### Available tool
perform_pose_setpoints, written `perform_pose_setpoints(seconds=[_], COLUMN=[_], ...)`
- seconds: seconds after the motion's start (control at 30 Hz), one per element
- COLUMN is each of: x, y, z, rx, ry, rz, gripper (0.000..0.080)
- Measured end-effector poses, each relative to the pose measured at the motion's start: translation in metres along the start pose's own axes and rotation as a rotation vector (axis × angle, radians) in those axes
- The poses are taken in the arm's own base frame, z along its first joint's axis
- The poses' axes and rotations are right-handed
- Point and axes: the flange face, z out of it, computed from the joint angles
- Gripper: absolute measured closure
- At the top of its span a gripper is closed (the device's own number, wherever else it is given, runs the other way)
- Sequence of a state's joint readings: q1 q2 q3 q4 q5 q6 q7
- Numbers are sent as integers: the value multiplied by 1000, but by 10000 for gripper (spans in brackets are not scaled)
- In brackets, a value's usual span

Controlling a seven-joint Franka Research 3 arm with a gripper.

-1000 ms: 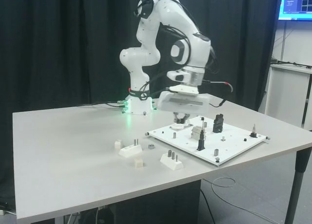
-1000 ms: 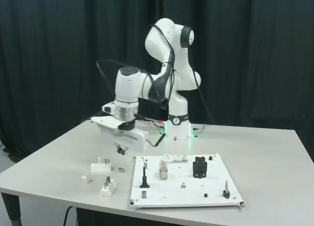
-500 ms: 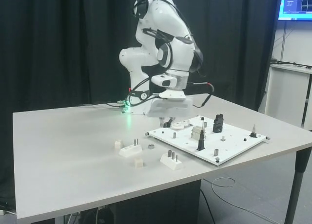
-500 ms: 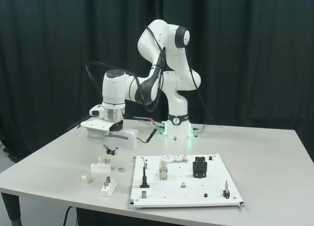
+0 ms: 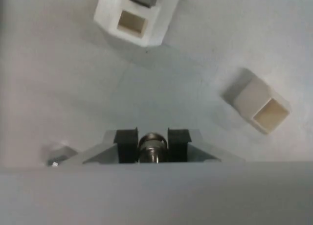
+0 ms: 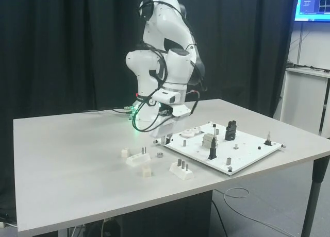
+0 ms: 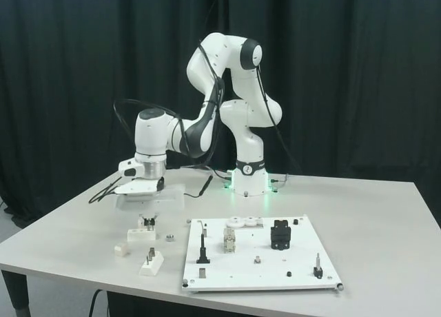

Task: Place BNC.

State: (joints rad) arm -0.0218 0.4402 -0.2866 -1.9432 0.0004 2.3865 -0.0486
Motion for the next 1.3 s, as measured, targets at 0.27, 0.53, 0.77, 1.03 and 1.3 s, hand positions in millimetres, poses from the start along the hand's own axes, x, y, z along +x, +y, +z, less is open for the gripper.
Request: perform_pose_setpoints(seconds=[0.27,0.53,0.77,1.03,1.3], x=[-3,-8,-11,-16,-21], y=[9,13,12,11,12], z=[20,43,63,83,92], rx=[15,59,96,109,105], ry=[0,-5,-11,-22,-22], rz=[-159,-270,-335,-345,-336], gripper=[678,678,678,678,678])
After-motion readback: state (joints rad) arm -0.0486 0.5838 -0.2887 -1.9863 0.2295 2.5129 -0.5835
